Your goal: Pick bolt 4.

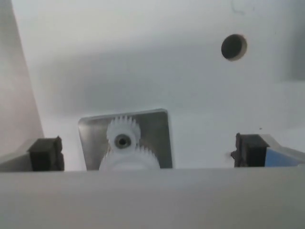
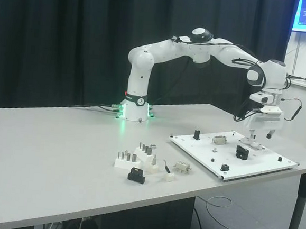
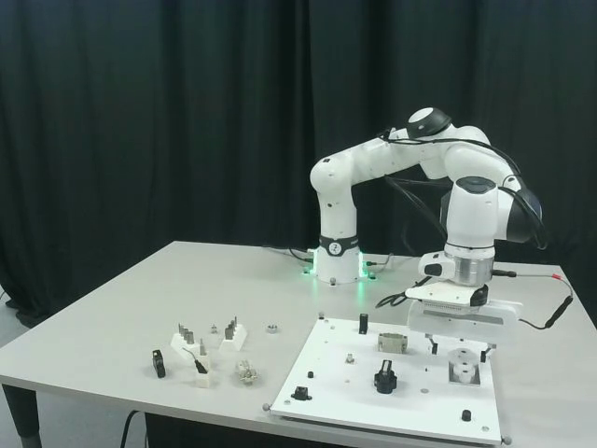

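The claw (image 1: 147, 151) hangs over the far corner of the white board (image 3: 326, 397), its two black fingertips (image 1: 45, 153) spread wide with nothing between them. Directly beneath it, between the fingertips in the wrist view, sits a grey metal plate (image 1: 155, 131) carrying two meshed white gears (image 1: 123, 132), with a dark hole (image 1: 233, 46) in the board a little beyond. That places the claw above the gear station, which serves the board's assembly work and not this pick.

The bolts appear to stand well away from the claw, off the board, in the white holder blocks (image 2: 136, 158) near the table's front edge; these stepped blocks keep small upright pieces (image 3: 187, 334) separated and vertical, presumably so that fingers can close on each one from above. Which of them is bolt 4 cannot be told from these views. Beside the blocks lie a small black part (image 2: 136, 174) and a connector (image 2: 181, 167).

Judged from this, the pick has not begun: the arm (image 2: 200, 46) must travel across the grey table (image 2: 61, 139) to the blocks, and the wide opening suits descending around a slim upright bolt
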